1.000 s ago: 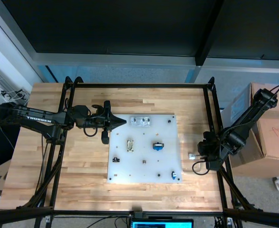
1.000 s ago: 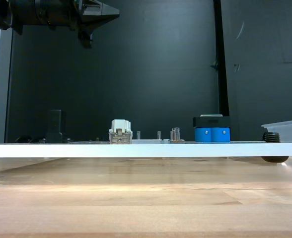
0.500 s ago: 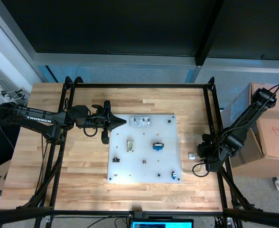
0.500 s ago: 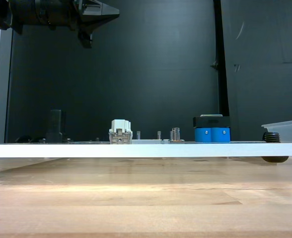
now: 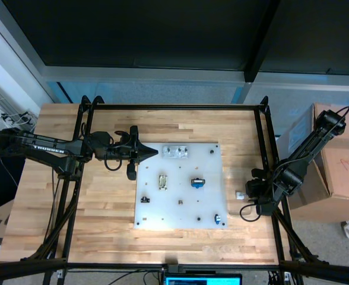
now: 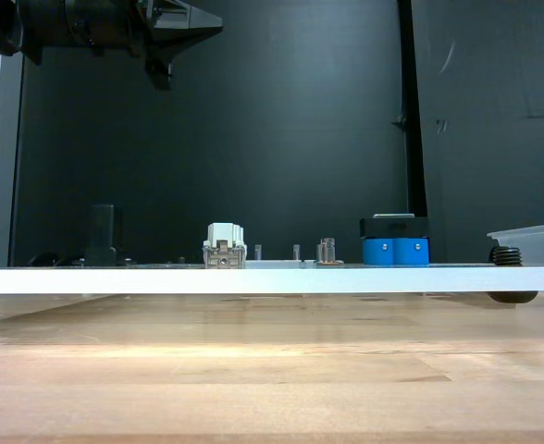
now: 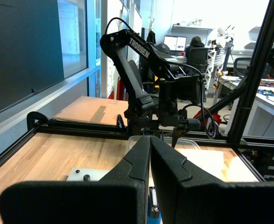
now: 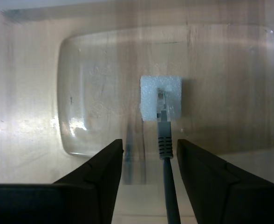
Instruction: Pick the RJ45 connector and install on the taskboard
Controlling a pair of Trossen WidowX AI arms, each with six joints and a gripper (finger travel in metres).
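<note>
Under right gripper (image 8: 150, 147), RJ45 connector (image 8: 162, 105) on foam (image 8: 148, 93); left gripper (image 5: 154, 152) aloft.

The high view is evenly lit from overhead, the table (image 5: 103, 237) bright with a pale sheen near its front edge. The low view is dim against black, its foreground wood soft and crossed by one light band. In the left wrist view the far room burns out white behind the dark, blurred left gripper (image 7: 149, 139). The right wrist view is hazy, with glare streaking the clear tray (image 8: 69, 130) beyond the shadowed right gripper (image 8: 149, 144).
</note>
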